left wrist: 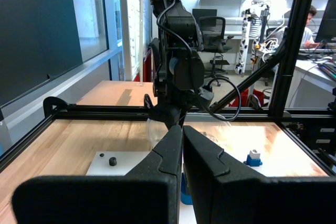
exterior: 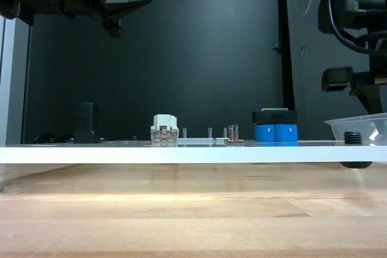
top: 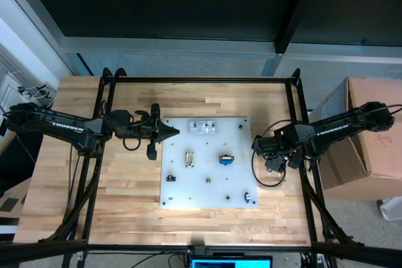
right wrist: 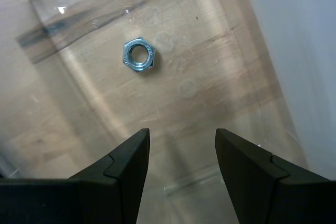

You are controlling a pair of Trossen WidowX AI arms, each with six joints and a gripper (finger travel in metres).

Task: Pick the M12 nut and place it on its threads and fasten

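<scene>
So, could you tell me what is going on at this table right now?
The right gripper hangs open directly above the small silver nut, which lies flat and free in the clear tray beside the right edge of the white board. The black stud on the board is bare, its ribs showing. The left gripper is shut, raised over the board's left edge, holding nothing.
</scene>
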